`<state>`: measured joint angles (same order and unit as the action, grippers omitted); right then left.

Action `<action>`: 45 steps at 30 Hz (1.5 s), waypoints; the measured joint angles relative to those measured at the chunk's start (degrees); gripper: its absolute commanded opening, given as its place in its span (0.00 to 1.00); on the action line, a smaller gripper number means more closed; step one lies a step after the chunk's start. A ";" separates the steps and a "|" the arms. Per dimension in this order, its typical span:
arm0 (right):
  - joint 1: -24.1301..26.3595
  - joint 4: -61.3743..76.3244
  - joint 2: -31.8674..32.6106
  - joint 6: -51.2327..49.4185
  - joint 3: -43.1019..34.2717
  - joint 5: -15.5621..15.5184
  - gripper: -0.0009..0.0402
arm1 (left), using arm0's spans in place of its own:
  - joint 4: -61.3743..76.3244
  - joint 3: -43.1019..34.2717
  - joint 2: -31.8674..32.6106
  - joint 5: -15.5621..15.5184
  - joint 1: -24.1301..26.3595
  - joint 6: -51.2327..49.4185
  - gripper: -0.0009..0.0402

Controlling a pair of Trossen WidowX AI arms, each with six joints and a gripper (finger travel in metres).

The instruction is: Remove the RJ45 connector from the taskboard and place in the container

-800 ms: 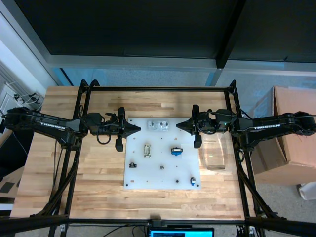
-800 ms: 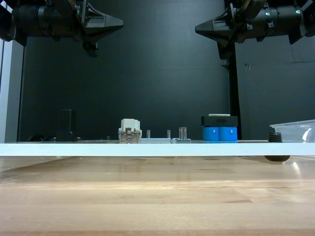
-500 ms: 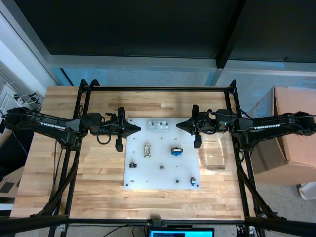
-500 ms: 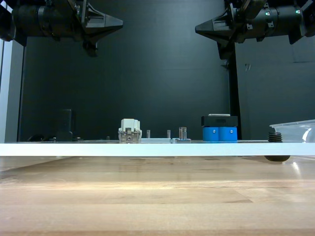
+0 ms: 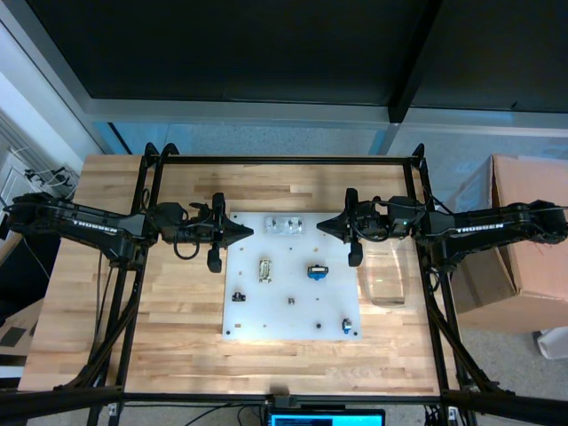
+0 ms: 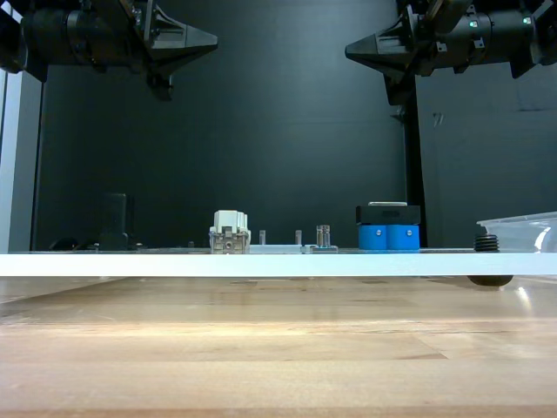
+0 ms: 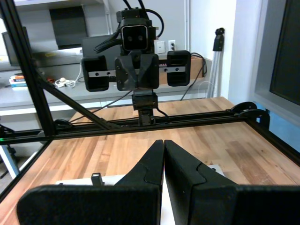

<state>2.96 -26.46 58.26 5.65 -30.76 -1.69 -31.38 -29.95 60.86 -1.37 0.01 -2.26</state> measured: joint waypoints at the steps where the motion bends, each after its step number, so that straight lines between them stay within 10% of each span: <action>1: 0.00 0.04 0.00 0.00 -0.09 -0.31 0.02 | 0.00 0.00 0.00 0.00 0.00 0.00 0.02; 16: -5.38 20.46 -0.52 0.50 -7.85 -0.39 0.02 | 0.00 0.00 0.00 0.00 0.00 0.00 0.02; 45: -31.82 63.04 4.33 16.81 -24.24 19.08 0.02 | 0.00 0.00 0.00 0.00 0.00 0.00 0.02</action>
<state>-28.86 36.58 62.59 22.46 -55.00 17.39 -31.38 -29.95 60.86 -1.37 0.01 -2.26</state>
